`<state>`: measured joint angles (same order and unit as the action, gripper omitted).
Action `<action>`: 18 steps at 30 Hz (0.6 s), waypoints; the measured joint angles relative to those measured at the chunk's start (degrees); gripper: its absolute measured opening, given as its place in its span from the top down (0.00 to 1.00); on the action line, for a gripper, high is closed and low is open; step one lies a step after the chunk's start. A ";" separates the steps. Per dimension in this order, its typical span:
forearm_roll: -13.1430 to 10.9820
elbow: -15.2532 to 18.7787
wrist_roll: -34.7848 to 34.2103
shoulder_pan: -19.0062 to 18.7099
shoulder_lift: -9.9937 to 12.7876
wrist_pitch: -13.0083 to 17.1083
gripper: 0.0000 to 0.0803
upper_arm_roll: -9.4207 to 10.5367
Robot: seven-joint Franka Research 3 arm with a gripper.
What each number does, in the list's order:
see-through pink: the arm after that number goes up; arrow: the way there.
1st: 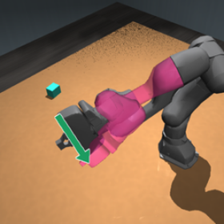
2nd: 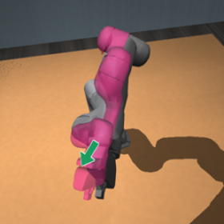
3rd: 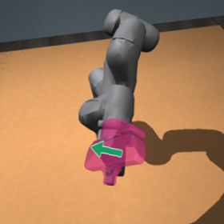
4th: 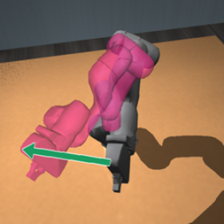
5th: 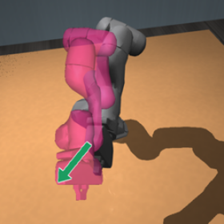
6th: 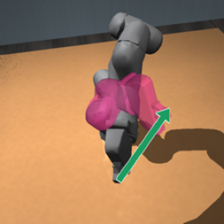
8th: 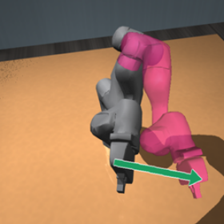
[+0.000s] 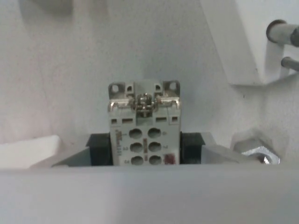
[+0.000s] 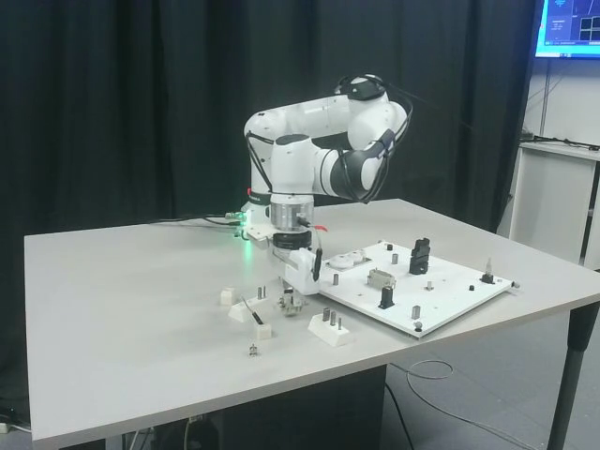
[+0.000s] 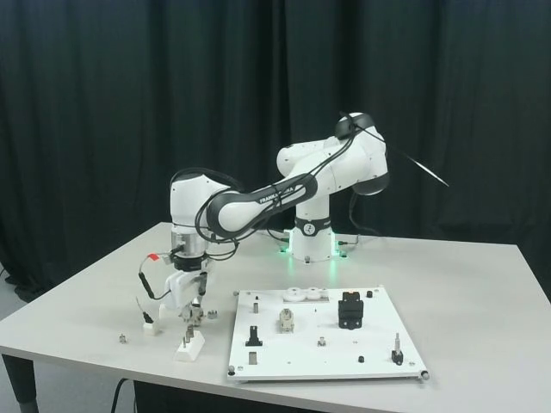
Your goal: Place waterproof.
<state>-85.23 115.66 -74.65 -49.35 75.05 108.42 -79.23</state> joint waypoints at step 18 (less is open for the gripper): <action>-0.21 -0.13 0.11 0.22 0.06 2.18 0.42 1.49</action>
<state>-85.44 115.53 -74.54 -49.12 75.11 110.60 -77.74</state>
